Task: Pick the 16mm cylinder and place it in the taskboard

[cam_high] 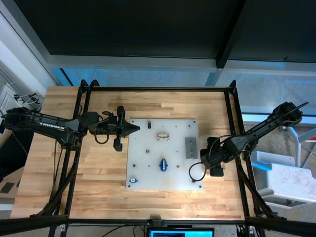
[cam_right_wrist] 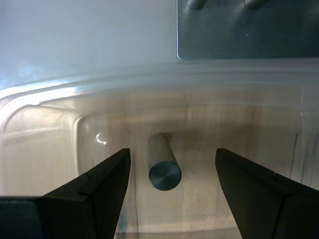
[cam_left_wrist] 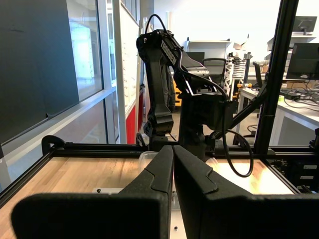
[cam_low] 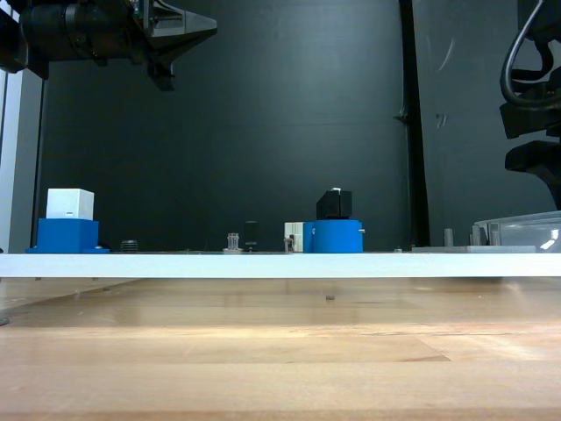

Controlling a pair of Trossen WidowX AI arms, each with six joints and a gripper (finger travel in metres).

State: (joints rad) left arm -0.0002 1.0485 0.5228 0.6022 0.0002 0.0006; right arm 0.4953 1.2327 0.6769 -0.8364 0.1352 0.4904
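Observation:
The 16mm cylinder (cam_right_wrist: 163,165), a short dull-grey metal peg, lies on its side in a clear plastic tray (cam_right_wrist: 45,119). My right gripper (cam_right_wrist: 172,151) is open, one finger on each side of the peg and apart from it. From above, that right gripper (cam_high: 216,168) hangs at the right edge of the taskboard (cam_high: 148,168), a flat white square plate, and hides the peg. My left gripper (cam_high: 133,127) is shut and empty, held high at the board's left edge, fingers (cam_left_wrist: 169,164) pressed together.
On the board sit a grey block (cam_high: 190,147), a blue upright part (cam_high: 163,164), a small connector (cam_high: 162,136) and a blue-and-white piece (cam_high: 132,180). A black frame (cam_high: 158,89) rings the wooden table. The tray (cam_low: 526,230) shows at the right in the low view.

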